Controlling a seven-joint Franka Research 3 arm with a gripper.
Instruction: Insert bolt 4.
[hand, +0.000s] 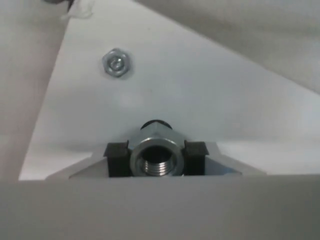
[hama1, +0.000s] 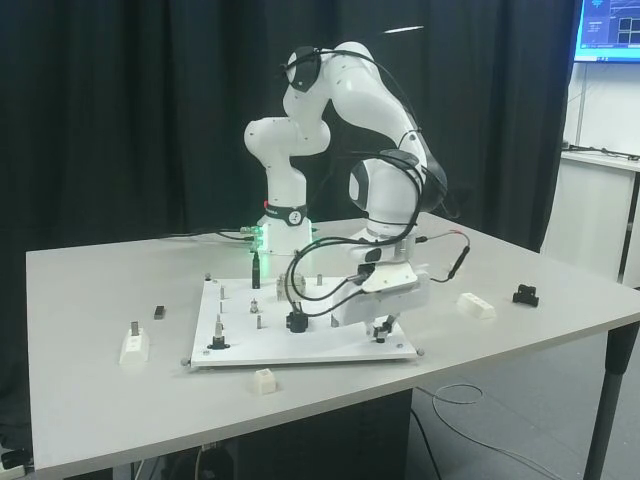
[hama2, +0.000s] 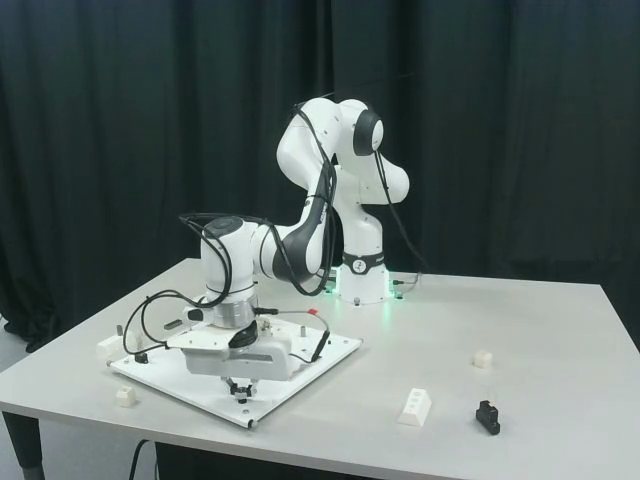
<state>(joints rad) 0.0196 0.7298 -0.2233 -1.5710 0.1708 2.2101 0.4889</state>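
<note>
My gripper (hand: 156, 159) is shut on the bolt (hand: 155, 150), a grey metal hex piece with a threaded bore. It sits pinched between the two black pads (hand: 116, 159). The bolt is held low over the white board (hand: 190, 85). A dark spot shows just beyond it, and I cannot tell whether the bolt touches the board. In the first room view the gripper (hama1: 382, 328) hangs over the board (hama1: 310, 350) near its front right corner. The second room view shows the gripper (hama2: 238, 388) close to the board's (hama2: 325, 352) near edge.
A grey hex nut (hand: 116, 63) is fixed in the board. Pegs, a black post (hama1: 255, 268) and a black knob (hama1: 297, 322) stand on the board. White blocks (hama1: 135, 346) (hama1: 263, 380) (hama1: 476, 305) and a black part (hama1: 525, 294) lie on the grey table. Cables trail from the wrist.
</note>
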